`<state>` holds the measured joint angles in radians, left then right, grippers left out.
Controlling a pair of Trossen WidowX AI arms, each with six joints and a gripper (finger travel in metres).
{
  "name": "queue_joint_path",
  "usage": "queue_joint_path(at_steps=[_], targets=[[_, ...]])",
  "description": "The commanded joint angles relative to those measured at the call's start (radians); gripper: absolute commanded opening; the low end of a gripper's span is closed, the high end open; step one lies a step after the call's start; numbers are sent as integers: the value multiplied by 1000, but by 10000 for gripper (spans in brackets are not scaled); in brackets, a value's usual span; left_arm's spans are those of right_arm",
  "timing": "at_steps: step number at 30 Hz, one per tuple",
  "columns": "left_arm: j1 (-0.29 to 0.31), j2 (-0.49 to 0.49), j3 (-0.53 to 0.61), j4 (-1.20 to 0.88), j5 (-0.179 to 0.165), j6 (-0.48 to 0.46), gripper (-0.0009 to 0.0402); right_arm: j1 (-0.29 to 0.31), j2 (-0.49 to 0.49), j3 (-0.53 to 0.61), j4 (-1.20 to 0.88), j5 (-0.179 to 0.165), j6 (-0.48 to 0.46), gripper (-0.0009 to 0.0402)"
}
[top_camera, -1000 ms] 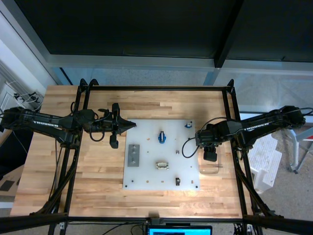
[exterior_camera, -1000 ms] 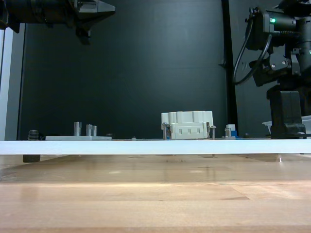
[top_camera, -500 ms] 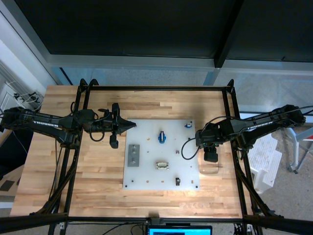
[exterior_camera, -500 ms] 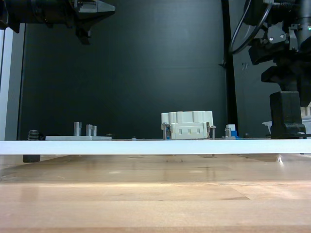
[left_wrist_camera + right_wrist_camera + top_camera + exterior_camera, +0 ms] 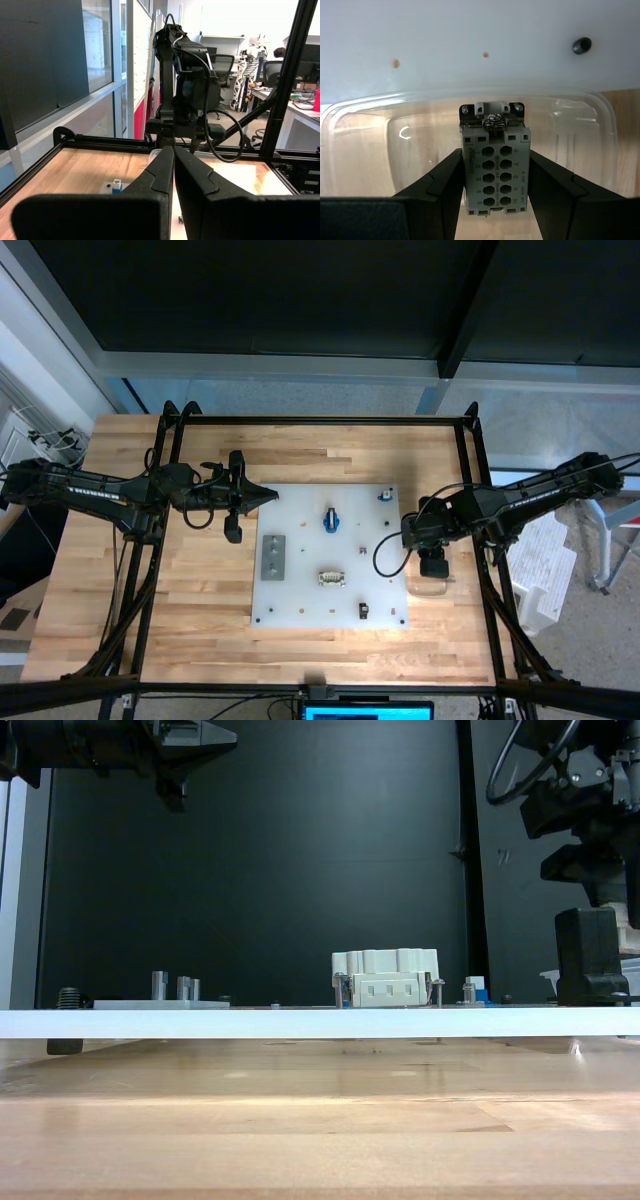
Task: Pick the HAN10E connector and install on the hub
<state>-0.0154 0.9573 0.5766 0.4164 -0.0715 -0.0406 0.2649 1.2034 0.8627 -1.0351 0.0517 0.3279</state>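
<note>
Tabletop (image 5: 200, 640) | right end effector (image 5: 495, 172) clamps HAN10E connector (image 5: 494, 145) over tray (image 5: 365, 130) | left end effector (image 5: 174, 165) closed, aloft

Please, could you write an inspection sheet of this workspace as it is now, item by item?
Surface: wooden table carrying a white board.
Job's things: HAN10E connector held above a clear tray; hub on the board, apart from the connector.
Clutter: grey block with two holes, blue upright piece, small black part, all on the board.
Grippers: right gripper shut on the connector, beside the board's right edge; left gripper shut, parked high near the board's far left corner.
Cables: black cable loop hanging from the right arm over the board.
Surroundings: black frame around the table.
</note>
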Motion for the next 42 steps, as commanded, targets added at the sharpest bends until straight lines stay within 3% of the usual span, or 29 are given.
queue_joint_path(at_steps=[1,10,12,15,28,42], targets=[[0,0,0,0,0,0,0,31,5,7,1,1,2,8],[0,0,0,0,0,0,0,55,24,11,-4,3,17,8],[1,0,0,0,0,0,0,53,23,11,-25,18,32,8],[0,0,0,0,0,0,0,45,23,11,-73,65,31,8],[0,0,0,0,0,0,0,41,33,16,-18,59,20,8],[0,0,0,0,0,0,0,41,134,119,-29,61,-30,8]])
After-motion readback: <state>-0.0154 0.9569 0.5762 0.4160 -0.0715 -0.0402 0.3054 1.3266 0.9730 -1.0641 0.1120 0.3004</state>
